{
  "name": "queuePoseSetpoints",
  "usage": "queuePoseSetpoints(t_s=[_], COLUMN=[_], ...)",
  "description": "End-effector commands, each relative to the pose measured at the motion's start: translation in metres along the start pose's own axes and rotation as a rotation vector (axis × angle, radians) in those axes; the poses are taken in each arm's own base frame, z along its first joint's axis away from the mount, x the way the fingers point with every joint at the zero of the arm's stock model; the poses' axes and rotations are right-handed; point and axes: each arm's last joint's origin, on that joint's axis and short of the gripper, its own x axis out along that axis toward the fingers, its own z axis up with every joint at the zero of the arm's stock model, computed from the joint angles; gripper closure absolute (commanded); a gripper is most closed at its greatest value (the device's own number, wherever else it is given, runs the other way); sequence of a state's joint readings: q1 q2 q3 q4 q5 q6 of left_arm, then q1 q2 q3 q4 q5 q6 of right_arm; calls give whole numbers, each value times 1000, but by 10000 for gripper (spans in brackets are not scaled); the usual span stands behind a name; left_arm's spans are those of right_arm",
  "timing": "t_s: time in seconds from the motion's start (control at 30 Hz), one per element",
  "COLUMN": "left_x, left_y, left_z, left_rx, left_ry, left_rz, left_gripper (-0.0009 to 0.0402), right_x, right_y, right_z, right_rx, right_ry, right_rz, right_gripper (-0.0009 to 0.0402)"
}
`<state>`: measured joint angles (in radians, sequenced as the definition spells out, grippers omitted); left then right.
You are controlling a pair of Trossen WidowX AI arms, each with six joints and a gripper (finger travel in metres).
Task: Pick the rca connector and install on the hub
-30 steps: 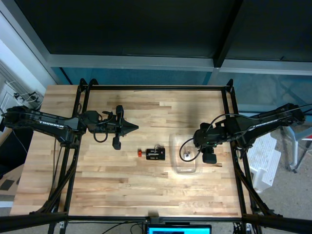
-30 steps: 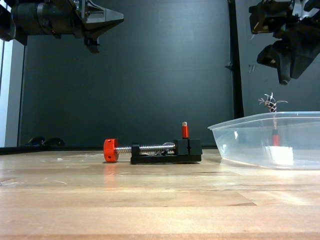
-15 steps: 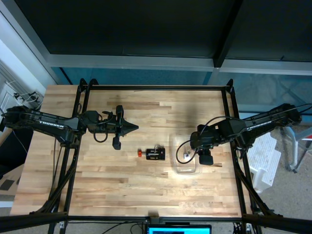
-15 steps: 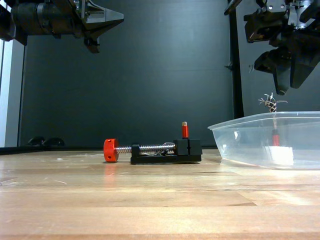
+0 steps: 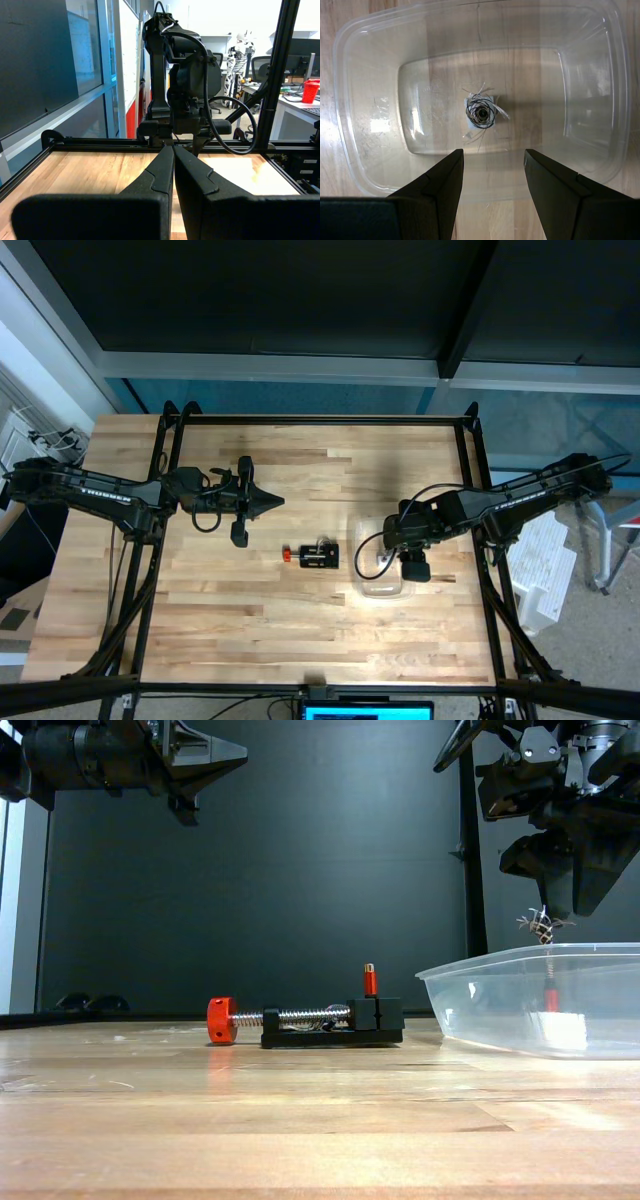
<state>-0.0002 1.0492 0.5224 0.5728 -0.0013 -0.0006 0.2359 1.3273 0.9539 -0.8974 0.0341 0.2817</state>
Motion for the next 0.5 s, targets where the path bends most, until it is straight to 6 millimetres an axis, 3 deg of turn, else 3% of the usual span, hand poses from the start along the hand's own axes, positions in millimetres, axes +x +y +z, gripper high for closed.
queuePoseSetpoints(t_s=[0.03,0.5], left_x=[0,0], left_y=[0,0], left_z=[0,0], left_rx=[0,0], left_ry=[-1,-1], left_rz=[0,0], left_gripper=[393,393], right_x=[2,14], right_y=[1,4], right_z=[1,7], right_rx=[-2,-7], right_ry=[5,15], right_rz=[-1,-2], right_gripper=[229,240])
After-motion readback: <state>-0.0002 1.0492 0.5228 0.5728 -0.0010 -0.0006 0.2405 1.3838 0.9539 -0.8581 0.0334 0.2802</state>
